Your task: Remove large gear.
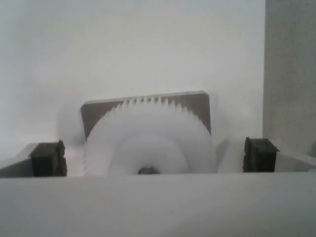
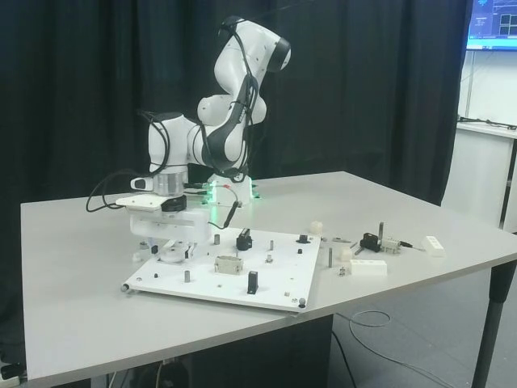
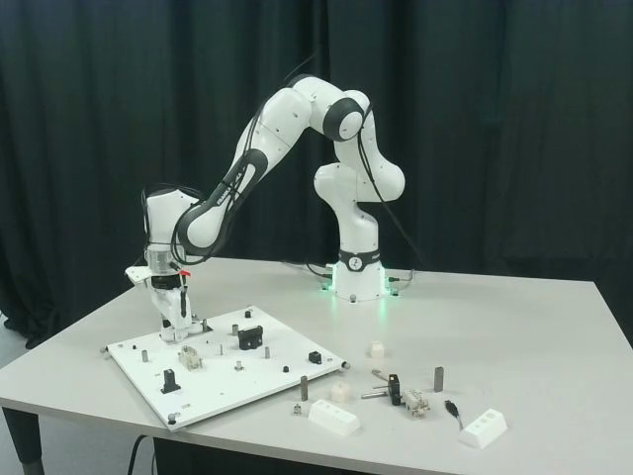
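From the wrist view my gripper (image 1: 153,158) stands wide open, the two black pads (image 1: 48,159) well apart on either side of the large gear (image 1: 150,143), with a clear gap between each pad and the toothed rim. Nothing is held yet. The gear is white, sits flat with its small hub and centre bore facing the camera, and a grey plate (image 1: 195,104) shows just behind its teeth.

In the first room view the gripper (image 2: 171,242) hangs low over the far left corner of the white board (image 2: 283,279), and the gear (image 2: 171,257) lies under it on that board; I judge it is seated on a peg, though I cannot see the peg itself. The second room view shows the same: the hand (image 3: 176,312) is down at the board's (image 3: 257,381) back corner, the arm reaching over from its base.

I read this as the moment before the grasp. To do it well I would keep the gear centred between the pads, close evenly on the rim so both pads meet the teeth together, then lift straight up along the bore. Any tilt could jam the gear on its shaft or drag the board across the grey table (image 2: 73,242)
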### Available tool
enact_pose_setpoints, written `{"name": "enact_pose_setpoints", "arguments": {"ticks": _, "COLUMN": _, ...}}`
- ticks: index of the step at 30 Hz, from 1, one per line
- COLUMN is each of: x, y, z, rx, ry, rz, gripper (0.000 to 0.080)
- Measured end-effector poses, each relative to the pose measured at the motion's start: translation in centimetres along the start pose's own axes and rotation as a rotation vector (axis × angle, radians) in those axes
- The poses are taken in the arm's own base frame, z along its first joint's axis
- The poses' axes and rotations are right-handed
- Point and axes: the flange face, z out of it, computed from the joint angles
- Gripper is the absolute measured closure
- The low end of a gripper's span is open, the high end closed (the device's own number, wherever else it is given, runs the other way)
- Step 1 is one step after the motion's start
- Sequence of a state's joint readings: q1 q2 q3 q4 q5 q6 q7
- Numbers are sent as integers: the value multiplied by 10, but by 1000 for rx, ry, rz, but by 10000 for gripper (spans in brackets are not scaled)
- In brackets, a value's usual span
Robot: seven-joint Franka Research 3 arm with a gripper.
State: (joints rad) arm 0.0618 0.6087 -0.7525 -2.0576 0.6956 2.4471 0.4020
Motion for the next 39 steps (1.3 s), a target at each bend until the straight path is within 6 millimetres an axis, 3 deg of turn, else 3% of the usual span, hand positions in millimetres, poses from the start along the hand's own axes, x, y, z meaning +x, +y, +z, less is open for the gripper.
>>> {"name": "enact_pose_setpoints", "arguments": {"ticks": 22, "x": -3, "y": -1, "z": 4, "rx": -8, "ry": -8, "rz": -8, "gripper": 3}}
{"name": "enact_pose_setpoints", "arguments": {"ticks": 23, "x": -3, "y": -1, "z": 4, "rx": -8, "ry": -8, "rz": -8, "gripper": 209}}
{"name": "enact_pose_setpoints", "arguments": {"ticks": 39, "x": -3, "y": -1, "z": 4, "rx": -8, "ry": -8, "rz": -7, "gripper": 207}}
